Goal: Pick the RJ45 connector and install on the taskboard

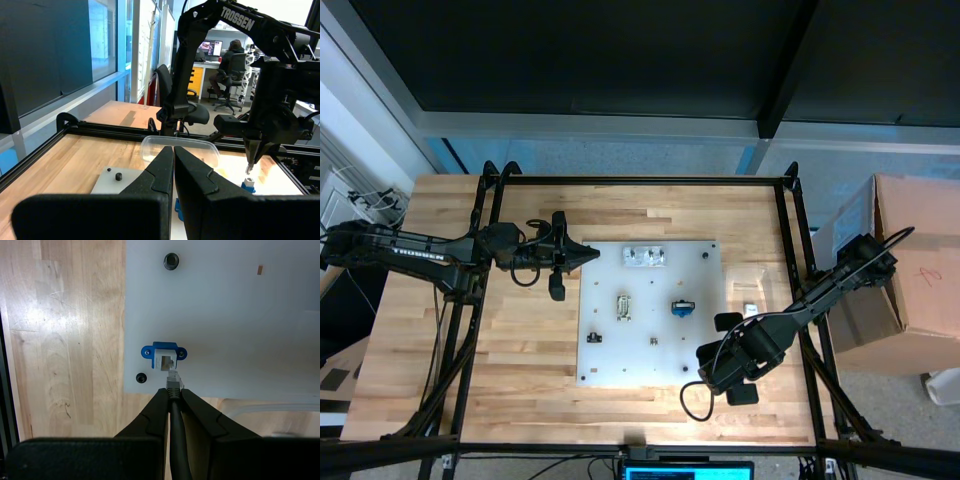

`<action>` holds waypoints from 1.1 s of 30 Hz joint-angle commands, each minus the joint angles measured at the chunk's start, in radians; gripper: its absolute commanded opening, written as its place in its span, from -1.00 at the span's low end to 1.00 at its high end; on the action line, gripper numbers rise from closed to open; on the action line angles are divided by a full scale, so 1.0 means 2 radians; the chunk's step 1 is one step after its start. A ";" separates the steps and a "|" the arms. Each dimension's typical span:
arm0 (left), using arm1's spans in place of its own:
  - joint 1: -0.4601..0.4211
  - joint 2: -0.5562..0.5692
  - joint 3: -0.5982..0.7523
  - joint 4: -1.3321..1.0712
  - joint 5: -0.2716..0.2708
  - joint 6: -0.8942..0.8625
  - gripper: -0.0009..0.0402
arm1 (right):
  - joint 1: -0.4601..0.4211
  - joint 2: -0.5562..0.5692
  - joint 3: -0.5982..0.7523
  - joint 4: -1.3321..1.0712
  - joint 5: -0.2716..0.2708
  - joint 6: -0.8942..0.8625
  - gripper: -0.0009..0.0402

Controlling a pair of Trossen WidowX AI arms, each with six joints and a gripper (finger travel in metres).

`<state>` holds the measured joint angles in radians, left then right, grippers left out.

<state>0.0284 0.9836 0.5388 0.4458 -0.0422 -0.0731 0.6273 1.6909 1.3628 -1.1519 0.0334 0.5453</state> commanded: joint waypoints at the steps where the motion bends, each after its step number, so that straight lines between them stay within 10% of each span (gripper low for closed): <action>1: 0.000 0.000 0.000 0.000 0.000 0.000 -0.96 | 0.000 0.003 0.000 0.003 0.000 0.000 -0.96; 33: 0.000 0.000 0.000 0.000 0.000 0.000 -0.96 | -0.001 0.002 -0.031 0.040 -0.005 0.000 -0.96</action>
<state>0.0284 0.9833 0.5385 0.4458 -0.0422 -0.0731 0.6262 1.6924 1.3022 -1.0691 0.0227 0.5465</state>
